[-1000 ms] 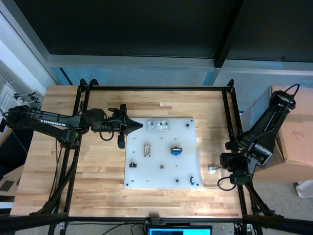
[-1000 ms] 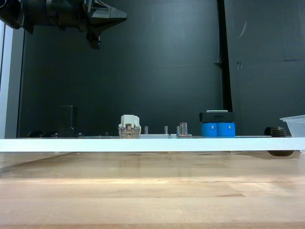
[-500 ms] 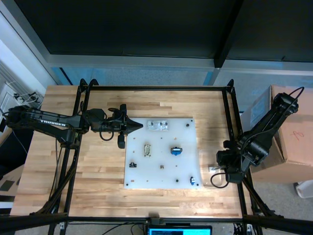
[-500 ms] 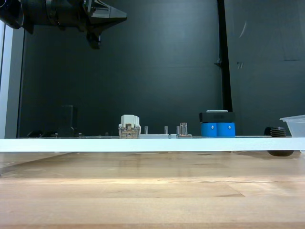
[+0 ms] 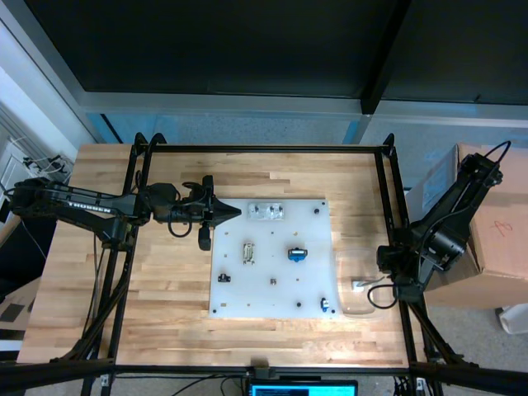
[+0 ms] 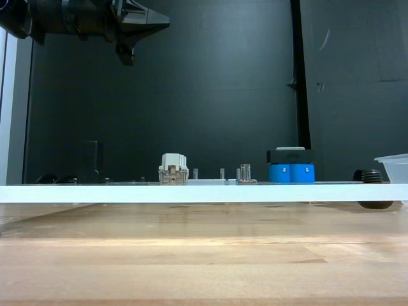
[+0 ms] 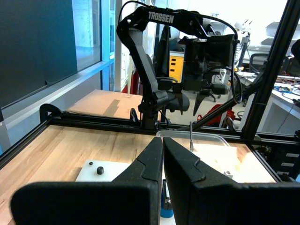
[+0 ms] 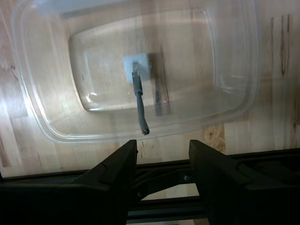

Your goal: Pick the RJ45 connector and install on the taskboard

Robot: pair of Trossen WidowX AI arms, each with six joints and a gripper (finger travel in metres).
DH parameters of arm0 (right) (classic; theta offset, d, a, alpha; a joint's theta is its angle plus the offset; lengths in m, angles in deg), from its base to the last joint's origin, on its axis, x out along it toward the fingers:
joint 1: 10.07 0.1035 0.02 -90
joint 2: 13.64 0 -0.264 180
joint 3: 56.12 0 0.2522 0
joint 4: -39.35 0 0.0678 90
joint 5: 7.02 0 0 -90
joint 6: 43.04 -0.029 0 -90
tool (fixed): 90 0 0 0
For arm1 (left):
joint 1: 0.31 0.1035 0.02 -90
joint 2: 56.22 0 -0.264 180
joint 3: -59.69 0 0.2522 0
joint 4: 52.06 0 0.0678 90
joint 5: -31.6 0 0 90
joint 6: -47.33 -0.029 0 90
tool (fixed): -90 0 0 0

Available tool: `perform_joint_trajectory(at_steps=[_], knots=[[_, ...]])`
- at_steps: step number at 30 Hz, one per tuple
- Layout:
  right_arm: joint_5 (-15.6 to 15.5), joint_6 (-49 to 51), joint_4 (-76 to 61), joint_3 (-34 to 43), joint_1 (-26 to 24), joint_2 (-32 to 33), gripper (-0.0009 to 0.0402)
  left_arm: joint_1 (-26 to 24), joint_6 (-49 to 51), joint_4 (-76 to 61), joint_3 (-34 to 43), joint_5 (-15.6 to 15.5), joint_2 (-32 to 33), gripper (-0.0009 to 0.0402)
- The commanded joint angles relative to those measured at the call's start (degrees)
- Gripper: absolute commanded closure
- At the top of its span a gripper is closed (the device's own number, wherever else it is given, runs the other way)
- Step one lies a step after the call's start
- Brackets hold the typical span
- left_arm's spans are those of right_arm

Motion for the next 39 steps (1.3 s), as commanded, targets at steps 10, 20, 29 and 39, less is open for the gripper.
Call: perform_joint_trajectory(at_steps=[10,20,29,39], knots=[[-0.28,0.39,12.31,-8.61,2.34,-1.11,0.0240,0.00,-0.02,0.02,0.02,0.00,0.00,0.0393],[0.33,0.11,23.21,-16.57,2.40,-1.03,0.0240,0.02,-0.02,0.02,0.02,0.00,0.00,0.0392],[5.88,-0.02,34.18,-22.01,2.38,-0.55,0.0240,0.02,-0.02,0.02,0.02,0.00,0.00,0.0392],[7.74,-0.09,34.16,-22.51,2.38,-0.52,0.0256,0.00,-0.02,0.02,0.02,0.00,0.00,0.0393]])
